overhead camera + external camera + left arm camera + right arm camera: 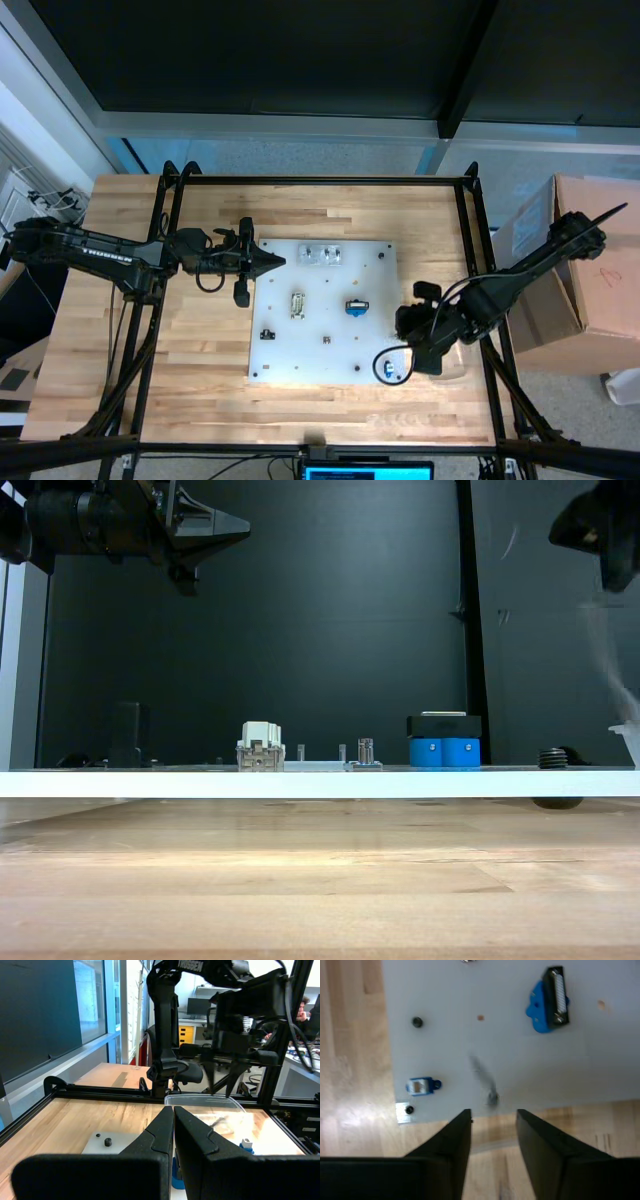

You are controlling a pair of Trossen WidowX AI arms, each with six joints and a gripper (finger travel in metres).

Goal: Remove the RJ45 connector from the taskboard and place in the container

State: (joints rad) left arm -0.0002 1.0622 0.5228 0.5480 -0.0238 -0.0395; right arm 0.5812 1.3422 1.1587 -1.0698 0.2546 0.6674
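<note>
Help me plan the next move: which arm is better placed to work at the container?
Right. The right gripper hangs open just above the container; the left gripper, shut, is across the taskboard. Whether the dark shape inside is the RJ45 connector, I cannot tell.

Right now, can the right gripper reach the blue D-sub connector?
Probably yes: the right gripper hovers open above the board's right edge, the D-sub connector unobstructed; the left gripper hangs shut at its left edge.

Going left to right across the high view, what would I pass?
Left gripper, shut, over board's left edge → grey connector → blue connector → blue socket → right gripper, open, over container → cardboard box. RJ45 connector's whereabouts: cannot tell.
</note>
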